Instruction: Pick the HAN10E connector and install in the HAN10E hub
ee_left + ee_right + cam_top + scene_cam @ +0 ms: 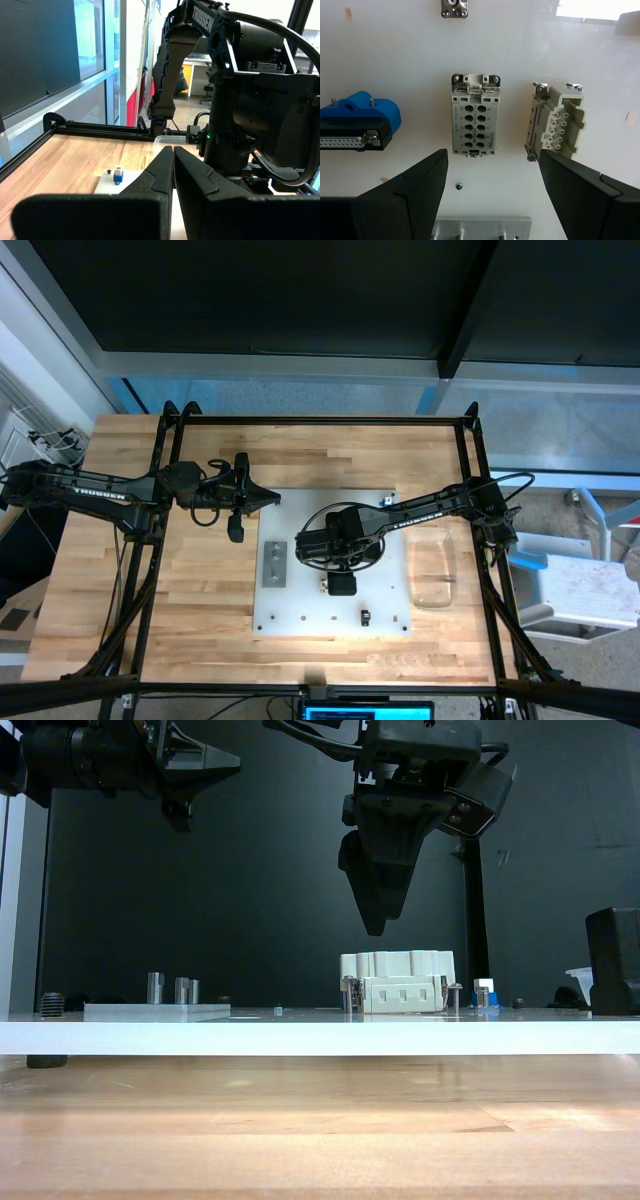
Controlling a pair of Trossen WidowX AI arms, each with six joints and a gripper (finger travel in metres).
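HAN10E connector (474, 116) lay flat on the white plate (330, 620), contact face up, showing two rows of dark holes and a metal clip at one short end. It sat directly beneath the right gripper (492, 155), in line with the gap between the fingers. HAN10E hub (556, 122), beige with pins in its recess and silvery screws at the corners, sat just beside the connector and not touching it; a blue connector (357, 117) was well apart on the other side. Right gripper hung above the plate at centre of the high frame, jaws wide apart, nothing held. Left gripper (173, 150) was parked aloft, upper left in the low frame, jaws together and empty. Judgement: the connector looked like rigid moulded plastic, light, with smooth sides that may slip. Best hold is across the two long flat sides at mid-length, clear of the clip and the contact face. The hub pins could bend if the connector is mated askew.
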